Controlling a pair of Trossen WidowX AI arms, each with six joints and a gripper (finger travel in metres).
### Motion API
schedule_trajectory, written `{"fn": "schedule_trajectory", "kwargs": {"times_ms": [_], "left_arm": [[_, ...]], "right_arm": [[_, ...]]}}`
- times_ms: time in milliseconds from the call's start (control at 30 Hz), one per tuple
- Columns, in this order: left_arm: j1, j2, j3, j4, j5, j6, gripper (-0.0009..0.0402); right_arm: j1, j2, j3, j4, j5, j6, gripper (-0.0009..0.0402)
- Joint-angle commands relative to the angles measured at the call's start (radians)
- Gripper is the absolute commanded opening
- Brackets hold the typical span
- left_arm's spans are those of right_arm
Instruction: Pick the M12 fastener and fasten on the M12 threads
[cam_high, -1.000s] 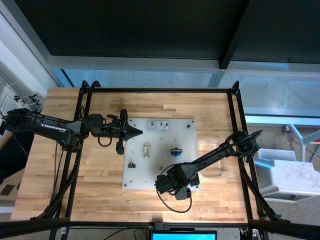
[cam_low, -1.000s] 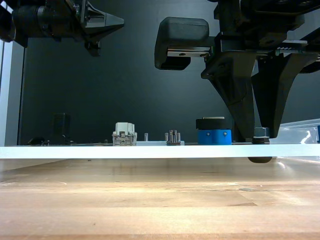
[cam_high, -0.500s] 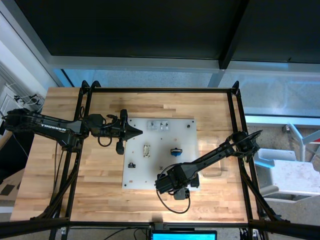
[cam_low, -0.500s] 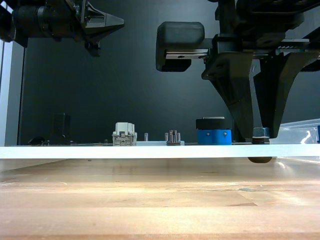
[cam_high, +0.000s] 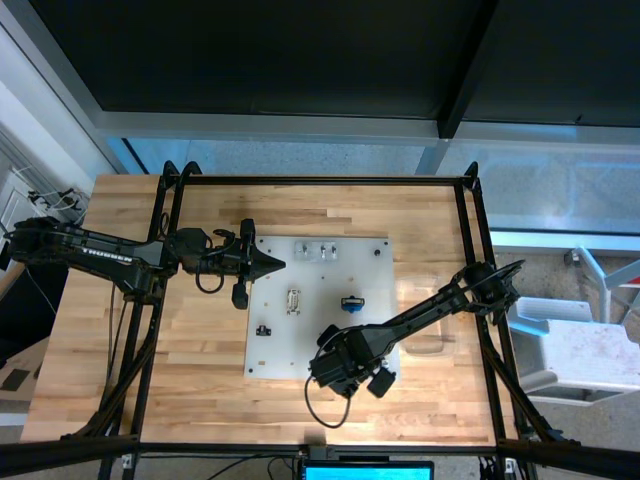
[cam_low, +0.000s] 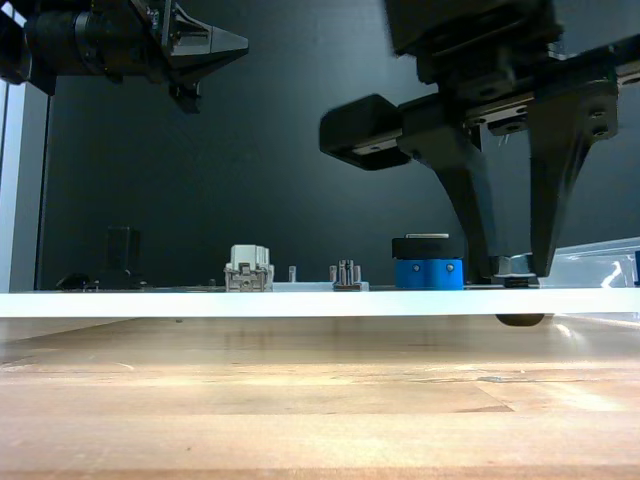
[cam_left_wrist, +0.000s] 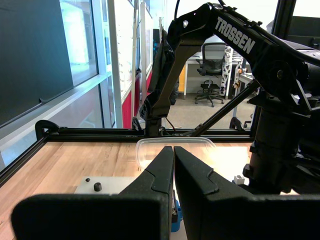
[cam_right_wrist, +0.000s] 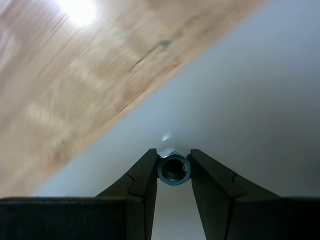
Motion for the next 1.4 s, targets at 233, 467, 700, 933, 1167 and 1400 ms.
{"fn": "schedule_trajectory", "kwargs": {"times_ms": [233,467,700,933,1167,1400], "left_arm": [[0.0,0.0,0.0,0.0,0.0,0.0,0.0],[0.0,0.0,0.0,0.0,0.0,0.0,0.0],[0.0,0.0,0.0,0.0,0.0,0.0,0.0],[0.0,0.0,0.0,0.0,0.0,0.0,0.0],[0.0,0.0,0.0,0.0,0.0,0.0,0.0],[0.0,0.0,0.0,0.0,0.0,0.0,0.0]], "right_arm": [[0.0,0.001,0.0,0.003,0.002,0.566,0.0043],[0.0,0.0,0.0,0.027,0.002,0.981,0.0043],[-0.001,-0.001,0.0,0.042,0.002,1.33,0.0043],[-0.001,-0.001,0.0,0.04,0.002,1.609,0.0043],[-0.002,-0.001,0.0,0.038,0.003,1.774,0.0043],[-0.002,-0.001,0.0,0.026,0.007,1.985,0.0043]]}}
